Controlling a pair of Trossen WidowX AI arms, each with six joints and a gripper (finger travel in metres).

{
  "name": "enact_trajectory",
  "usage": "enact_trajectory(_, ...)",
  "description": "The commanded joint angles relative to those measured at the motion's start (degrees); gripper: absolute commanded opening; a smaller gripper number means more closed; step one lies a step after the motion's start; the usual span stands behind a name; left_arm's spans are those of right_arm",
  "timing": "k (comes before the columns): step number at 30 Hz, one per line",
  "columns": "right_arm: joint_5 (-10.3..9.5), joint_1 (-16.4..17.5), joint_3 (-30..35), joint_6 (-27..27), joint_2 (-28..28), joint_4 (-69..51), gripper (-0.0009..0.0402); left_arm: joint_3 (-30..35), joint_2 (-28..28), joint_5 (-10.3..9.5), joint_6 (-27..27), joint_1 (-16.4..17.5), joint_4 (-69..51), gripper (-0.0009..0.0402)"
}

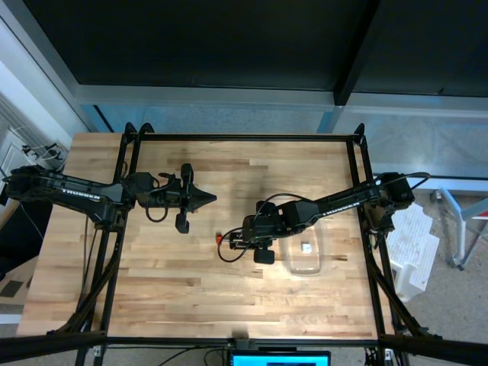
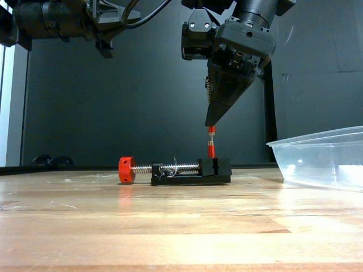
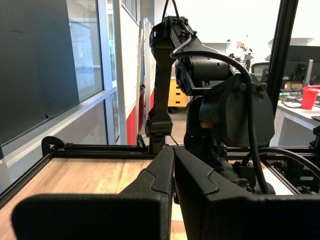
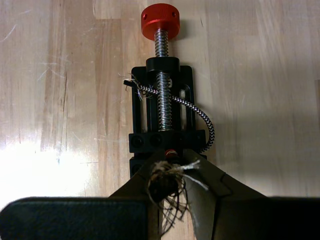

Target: Pick the RCA connector and install on taskboard

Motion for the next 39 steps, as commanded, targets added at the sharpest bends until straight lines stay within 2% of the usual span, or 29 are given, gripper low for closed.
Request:
enact_trajectory(1,0.04,0.00,-0.07,-0.39,0.00,0.22,0.0000,0.00,0.02,0.02,0.02,0.00,0.00,0.0000)
enact_trajectory(19,0.04,-0.11,-0.66,-0.50,0.26,0.98,0.0000,0.00,0.04,0.02,0.02,0.00,0.00,0.0000)
enact_trajectory(31,0.00,-0.13,-5.09,-0.35,0.26,5.44,0.0000,0.00,0.02,0.02,0.02,0.00,0.00,0.0000)
enact_trajectory(39,0.00,-0.22,-5.42,-0.61,0.55,5.90,0.0000,0.00,0.04,0.02,0.02,0.00,0.00,0.0000)
